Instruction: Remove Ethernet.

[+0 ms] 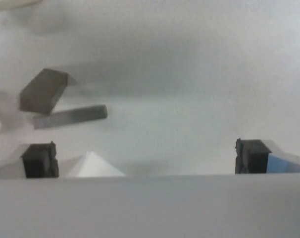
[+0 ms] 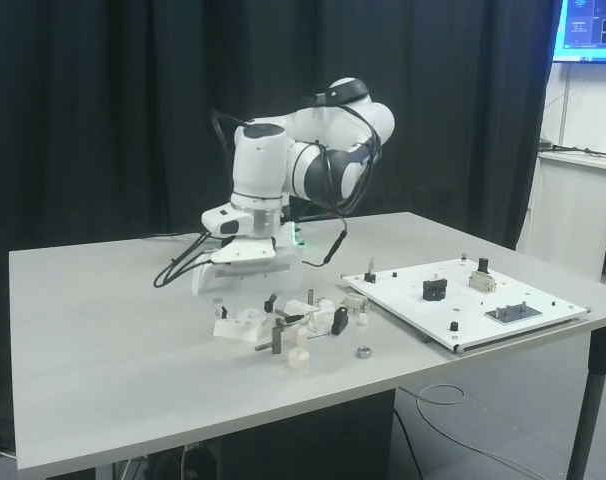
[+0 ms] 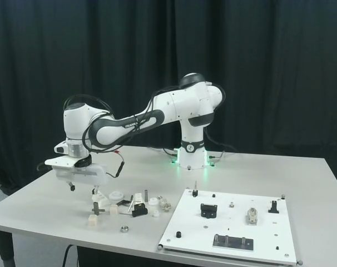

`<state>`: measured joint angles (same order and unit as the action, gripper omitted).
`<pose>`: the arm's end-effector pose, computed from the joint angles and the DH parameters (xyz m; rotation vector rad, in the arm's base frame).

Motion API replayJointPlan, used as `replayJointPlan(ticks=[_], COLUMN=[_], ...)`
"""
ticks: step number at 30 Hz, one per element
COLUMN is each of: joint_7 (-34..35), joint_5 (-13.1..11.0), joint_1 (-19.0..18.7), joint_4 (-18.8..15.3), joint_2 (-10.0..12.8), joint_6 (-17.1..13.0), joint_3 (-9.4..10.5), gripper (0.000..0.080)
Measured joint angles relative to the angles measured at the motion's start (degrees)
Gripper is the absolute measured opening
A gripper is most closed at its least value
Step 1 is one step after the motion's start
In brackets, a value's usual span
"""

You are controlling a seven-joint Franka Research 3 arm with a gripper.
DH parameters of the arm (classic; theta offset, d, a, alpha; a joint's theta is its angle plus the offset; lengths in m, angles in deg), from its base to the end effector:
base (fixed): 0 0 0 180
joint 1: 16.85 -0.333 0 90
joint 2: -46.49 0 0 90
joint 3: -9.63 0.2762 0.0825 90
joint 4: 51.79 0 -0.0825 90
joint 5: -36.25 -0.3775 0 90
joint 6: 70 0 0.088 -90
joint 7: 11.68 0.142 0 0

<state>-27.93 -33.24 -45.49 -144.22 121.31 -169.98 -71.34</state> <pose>0.5586 -0.3183 0.2121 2.8351 -1.1505 -0.0780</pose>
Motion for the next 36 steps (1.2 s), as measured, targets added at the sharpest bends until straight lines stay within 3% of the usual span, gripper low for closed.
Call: replayJointPlan(ticks=[14, 36], joint_7=[0.0, 0.0], joint_5=[0.5, 0.7], joint_1=[-1.0, -1.1], joint_4=[0.0, 0.0], joint_2=[0.0, 0.0], joint_6=[3.2, 4.7], joint_3=[-3.28, -4.24], gripper=[0.08, 0.08])
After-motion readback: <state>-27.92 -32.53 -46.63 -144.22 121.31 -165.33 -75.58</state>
